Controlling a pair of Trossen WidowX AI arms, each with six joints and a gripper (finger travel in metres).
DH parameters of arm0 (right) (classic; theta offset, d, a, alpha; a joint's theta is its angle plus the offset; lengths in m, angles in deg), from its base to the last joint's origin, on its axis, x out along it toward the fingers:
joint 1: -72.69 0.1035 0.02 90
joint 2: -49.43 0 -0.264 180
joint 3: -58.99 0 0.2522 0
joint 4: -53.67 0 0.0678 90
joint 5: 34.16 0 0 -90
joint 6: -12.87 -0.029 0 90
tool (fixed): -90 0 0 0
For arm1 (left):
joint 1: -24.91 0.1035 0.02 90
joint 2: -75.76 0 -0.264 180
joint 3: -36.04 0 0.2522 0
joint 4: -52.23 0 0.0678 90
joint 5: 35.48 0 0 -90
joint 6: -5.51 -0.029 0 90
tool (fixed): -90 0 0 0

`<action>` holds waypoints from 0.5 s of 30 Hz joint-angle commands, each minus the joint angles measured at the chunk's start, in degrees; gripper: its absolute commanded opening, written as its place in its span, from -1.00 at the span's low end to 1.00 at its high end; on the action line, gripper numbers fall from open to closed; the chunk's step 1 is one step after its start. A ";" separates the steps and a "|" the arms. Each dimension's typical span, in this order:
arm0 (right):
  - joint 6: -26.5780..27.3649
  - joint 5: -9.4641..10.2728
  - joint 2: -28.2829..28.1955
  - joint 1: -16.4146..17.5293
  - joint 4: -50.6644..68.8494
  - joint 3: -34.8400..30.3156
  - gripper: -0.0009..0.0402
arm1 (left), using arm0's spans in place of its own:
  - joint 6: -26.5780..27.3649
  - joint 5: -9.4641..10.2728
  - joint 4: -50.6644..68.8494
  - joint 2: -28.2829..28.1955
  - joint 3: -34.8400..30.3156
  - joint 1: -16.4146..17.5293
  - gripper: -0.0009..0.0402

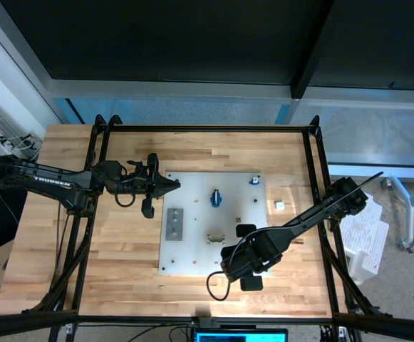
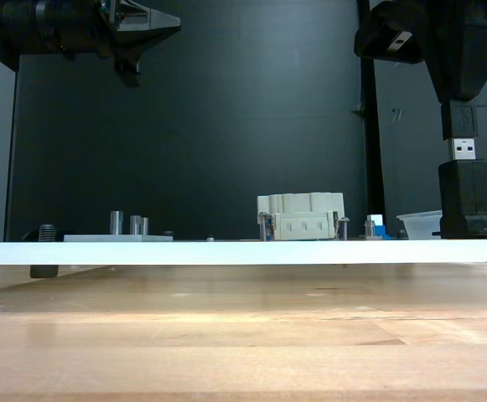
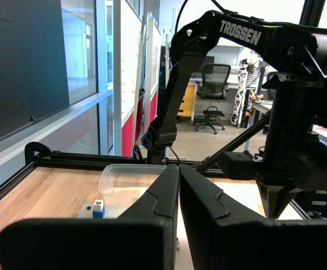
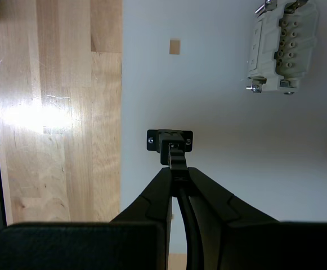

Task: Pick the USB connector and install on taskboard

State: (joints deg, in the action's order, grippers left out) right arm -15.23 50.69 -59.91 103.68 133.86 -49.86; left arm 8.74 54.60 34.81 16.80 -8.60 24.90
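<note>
The white taskboard (image 1: 192, 258) lies mid-table. My right gripper (image 1: 231, 265) hangs over its near right part, pointing down, shut on the USB connector (image 4: 176, 162). In the low view the USB connector (image 2: 463, 149) is upright, its metal tip right at the mouth of a small black socket (image 2: 468, 201) on the board. The right wrist view shows the plug directly over that socket (image 4: 169, 139). My left gripper (image 1: 169, 184) hovers high above the board's far left corner, fingers (image 3: 166, 185) shut with nothing between them.
On the board stand a grey block (image 1: 174, 222), a blue part (image 1: 216, 198) and a beige connector (image 2: 302, 216). A clear plastic tray (image 3: 130, 179) sits beyond the board at the right. A black frame (image 1: 207, 129) rings the table.
</note>
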 commanded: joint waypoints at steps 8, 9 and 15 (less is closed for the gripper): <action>0.17 0.15 0.04 0.00 -0.31 0.15 -0.96 | 0.00 -0.02 0.00 0.00 0.00 0.02 -0.96; 0.24 0.15 0.04 0.00 -0.33 0.15 -0.96 | 0.00 -0.02 0.00 0.00 0.00 0.00 -0.96; 0.24 0.15 0.04 -0.02 -0.90 0.44 -0.96 | 0.00 -0.02 0.00 0.00 -0.02 0.02 -0.96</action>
State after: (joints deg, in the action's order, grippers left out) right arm -14.92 50.84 -59.83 103.65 133.16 -49.51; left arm 8.76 54.58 34.83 16.80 -8.60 24.90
